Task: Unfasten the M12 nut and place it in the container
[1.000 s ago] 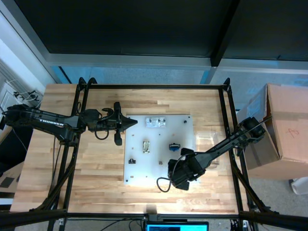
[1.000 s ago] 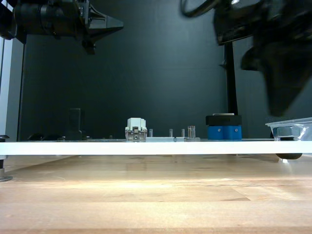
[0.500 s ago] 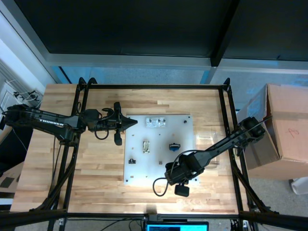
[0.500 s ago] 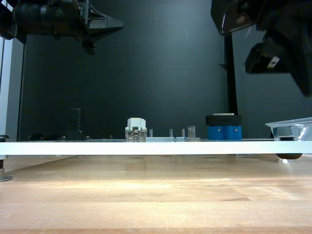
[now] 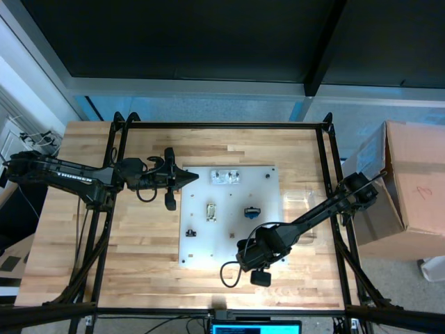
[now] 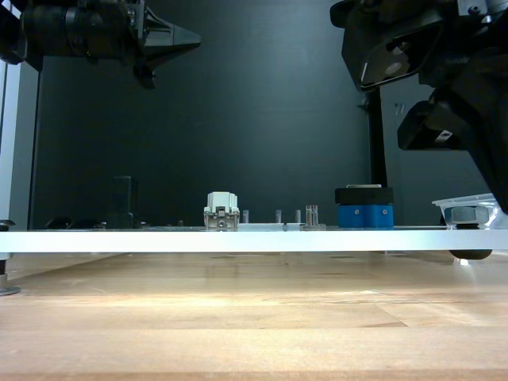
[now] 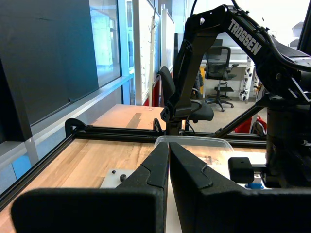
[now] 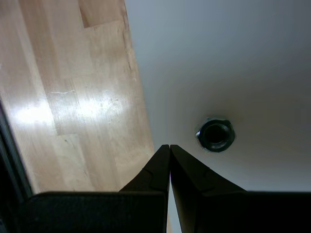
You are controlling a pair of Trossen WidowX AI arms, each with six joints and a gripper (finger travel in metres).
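Left hand [image 7: 168,151] aloft, right hand [image 8: 169,148] above one nut [image 8: 215,134]

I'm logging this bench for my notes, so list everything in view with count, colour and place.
Table: one, wooden, under board.
Board: one, white, mid-table.
M12 nut: one, silver, on its stud, board's near right edge.
Container: one, clear, right of board.
Block: one, blue, mid-board.
Connector: one, white, mid-board.
Box: one, brown cardboard, beyond table's right edge.
Left gripper: one, black, shut, above board's far left edge.
Right gripper: one, black, shut, empty, above board beside nut.
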